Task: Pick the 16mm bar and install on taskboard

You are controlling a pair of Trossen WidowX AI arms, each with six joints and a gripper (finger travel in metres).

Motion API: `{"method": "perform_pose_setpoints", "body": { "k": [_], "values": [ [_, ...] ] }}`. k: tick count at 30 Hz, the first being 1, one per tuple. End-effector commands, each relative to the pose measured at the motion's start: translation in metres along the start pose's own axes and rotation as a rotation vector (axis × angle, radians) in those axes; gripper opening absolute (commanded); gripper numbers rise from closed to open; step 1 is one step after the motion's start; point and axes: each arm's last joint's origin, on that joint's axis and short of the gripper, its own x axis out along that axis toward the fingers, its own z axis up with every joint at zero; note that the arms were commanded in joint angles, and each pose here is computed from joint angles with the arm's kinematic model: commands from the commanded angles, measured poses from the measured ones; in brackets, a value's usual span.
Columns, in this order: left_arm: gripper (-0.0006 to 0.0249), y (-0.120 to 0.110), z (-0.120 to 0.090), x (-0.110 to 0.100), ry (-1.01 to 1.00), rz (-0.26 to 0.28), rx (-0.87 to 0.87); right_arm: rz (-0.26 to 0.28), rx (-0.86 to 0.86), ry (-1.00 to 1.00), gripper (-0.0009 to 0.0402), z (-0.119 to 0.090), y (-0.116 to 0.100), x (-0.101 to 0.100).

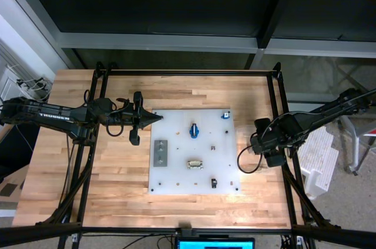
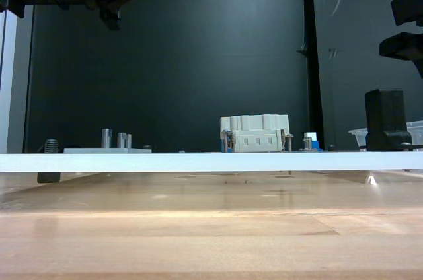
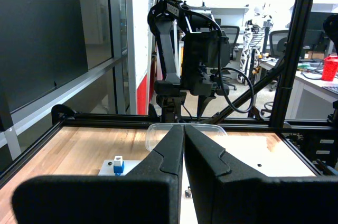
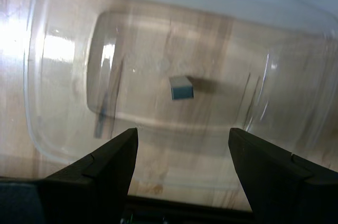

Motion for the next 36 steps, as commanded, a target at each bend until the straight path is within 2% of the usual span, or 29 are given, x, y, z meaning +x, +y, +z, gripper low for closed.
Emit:
{"method": "perform_pose_setpoints", "body": {
  "k": [1,22,34,36],
  "values": [
    [0.0,0.0,0.0,0.0,0.0,0.0,0.0,0.001,-0.008,-0.004,0.024,0.002,0.001,0.002],
    [0.0,0.0,0.0,0.0,0.0,0.0,0.0,-0.003,-0.011,0.02,0.024,0.014,0.005,0.031],
    [0.0,0.0,0.0,0.0,0.0,0.0,0.0,-0.003,0.056,0.009,0.024,0.023,0.008,0.044],
    [0.0,0.0,0.0,0.0,0.0,0.0,0.0,-0.027,0.064,0.013,0.024,0.022,0.007,0.046]
  ]
}}
